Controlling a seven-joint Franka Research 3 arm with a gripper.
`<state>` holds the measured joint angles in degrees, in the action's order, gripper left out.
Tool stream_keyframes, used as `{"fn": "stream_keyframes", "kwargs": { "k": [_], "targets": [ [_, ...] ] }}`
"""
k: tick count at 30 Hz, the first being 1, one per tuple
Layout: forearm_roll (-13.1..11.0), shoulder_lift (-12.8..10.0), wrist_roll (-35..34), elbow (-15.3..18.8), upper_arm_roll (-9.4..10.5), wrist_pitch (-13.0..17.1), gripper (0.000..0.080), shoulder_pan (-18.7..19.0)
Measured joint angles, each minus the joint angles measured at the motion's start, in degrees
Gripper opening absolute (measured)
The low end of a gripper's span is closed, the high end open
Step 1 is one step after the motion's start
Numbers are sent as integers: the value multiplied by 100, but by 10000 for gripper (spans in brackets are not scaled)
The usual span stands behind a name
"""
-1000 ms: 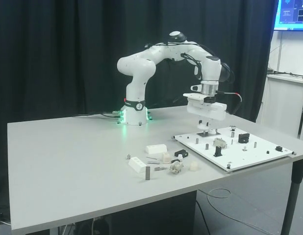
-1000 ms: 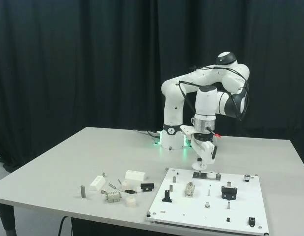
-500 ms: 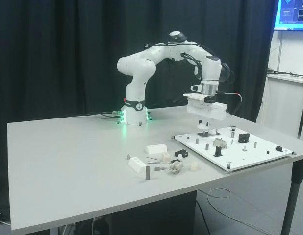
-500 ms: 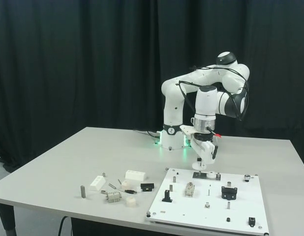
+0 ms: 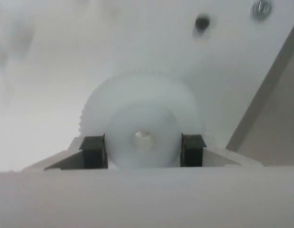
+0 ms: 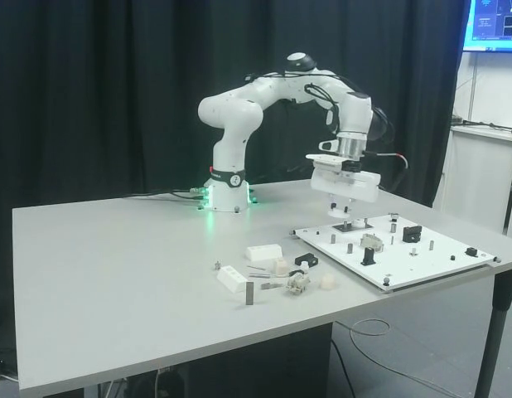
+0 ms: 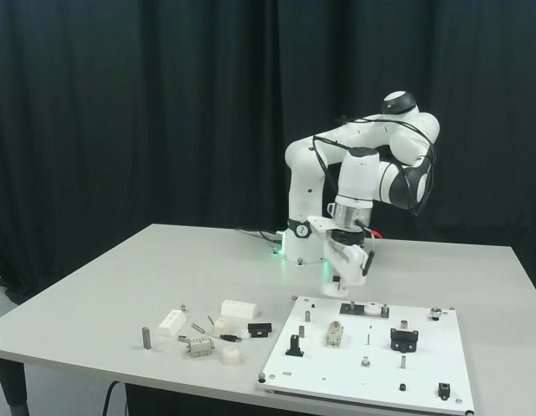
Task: Place large gear.
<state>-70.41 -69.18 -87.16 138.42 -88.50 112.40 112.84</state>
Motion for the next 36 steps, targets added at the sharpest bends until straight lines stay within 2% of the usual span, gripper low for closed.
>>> {"fn": "stream_keyframes", "kwargs": {
  "k": [8,15,26,36],
  "targets": [
    [180,0,428,116,-95,221,332,-309],
    [264,-4,951,156,-159,356,332,-744],
    [271,-5,1941,132,-198,596,332,-1608],
    [260,-5,2806,-79,-185,704,332,-2514]
  ]
}}
